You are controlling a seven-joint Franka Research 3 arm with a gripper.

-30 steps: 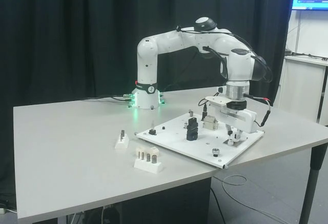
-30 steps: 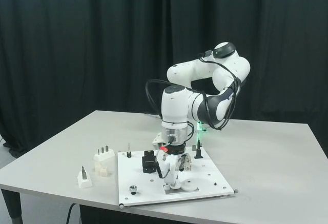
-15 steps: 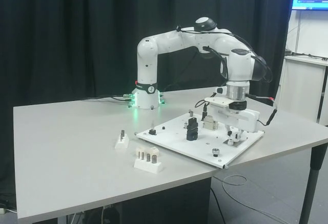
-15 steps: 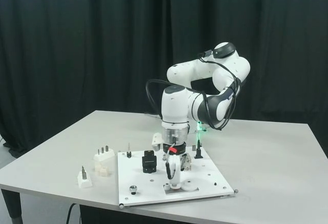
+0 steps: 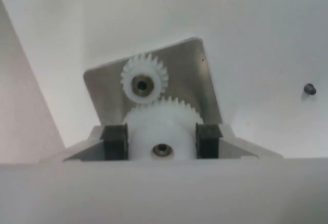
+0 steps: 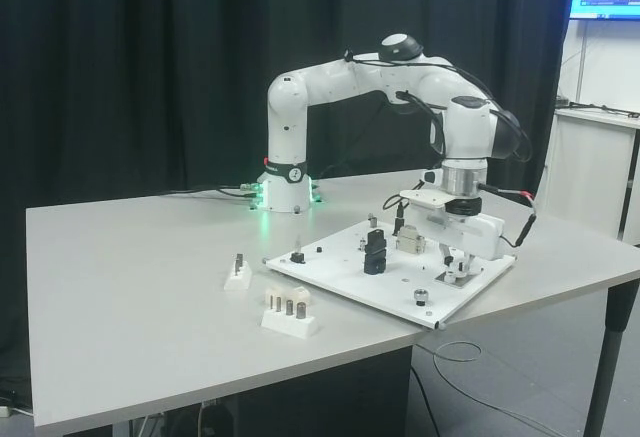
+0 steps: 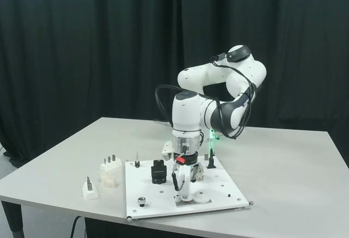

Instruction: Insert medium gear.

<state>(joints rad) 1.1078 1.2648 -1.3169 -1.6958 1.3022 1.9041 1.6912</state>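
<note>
Since a second earlier the wrist had turned slightly, swinging its cable round, while staying low over the white board (image 6: 340, 282). The gripper (image 5: 161, 141) was clamped on the medium gear (image 5: 163, 126), one black finger (image 5: 114, 141) against each side. That gear sat on the grey metal plate (image 5: 197, 67), its teeth touching the small gear (image 5: 144, 79). It looked seated on its peg, though I could not be sure; letting go and lifting away remained.

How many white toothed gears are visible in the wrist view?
2: a small white gear on the grey metal plate, and a larger white gear between the black pads of the claw, meshing with it. More may be hidden.
</note>
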